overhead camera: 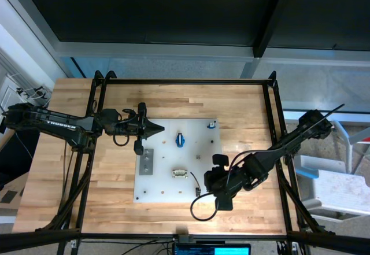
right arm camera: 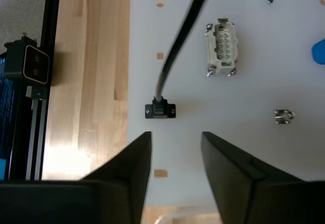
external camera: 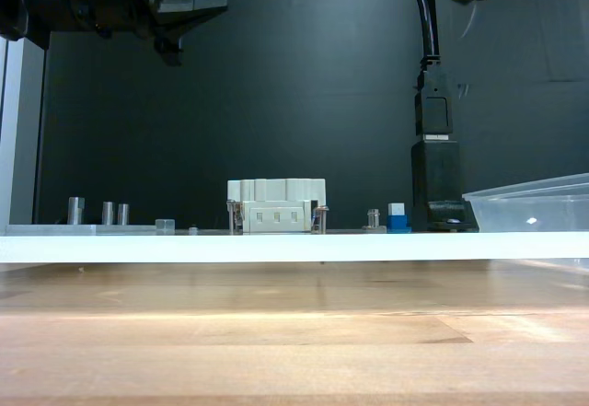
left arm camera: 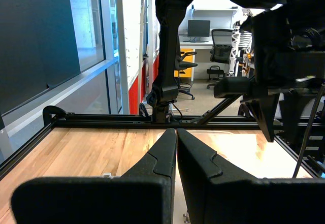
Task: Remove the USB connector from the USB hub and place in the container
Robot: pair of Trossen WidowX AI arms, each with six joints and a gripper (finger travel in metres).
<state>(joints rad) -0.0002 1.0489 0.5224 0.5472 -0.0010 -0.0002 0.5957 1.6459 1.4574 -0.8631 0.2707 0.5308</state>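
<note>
1. A wooden bench (overhead camera: 69, 168) carries a white board (overhead camera: 167, 192), with an arm reaching in from each side
2. The left end effector (overhead camera: 157, 129) hangs high over the board's far left edge, pointing right; its fingers (left arm camera: 162, 153) are pressed together and hold nothing
3. The right end effector (right arm camera: 175, 133) hovers over the board's near right part, looking down; its fingers (right arm camera: 223, 168) are spread, with nothing between them
4. The hub (right arm camera: 160, 110), a small black block, sits on the board just ahead of the right fingertips, apart from them
5. The USB connector (external camera: 433, 102) stands upright, plugged into the top of the hub; its thin black cable rises out of the low view
6. The container (external camera: 538, 202), a clear tray, lies just to the right of the hub in the low view, and nothing can be made out inside it
7. Also on the board: a beige connector (overhead camera: 180, 174) near the middle, a blue part (overhead camera: 180, 140) beyond it, and a grey block (overhead camera: 147, 162) at the left
</note>
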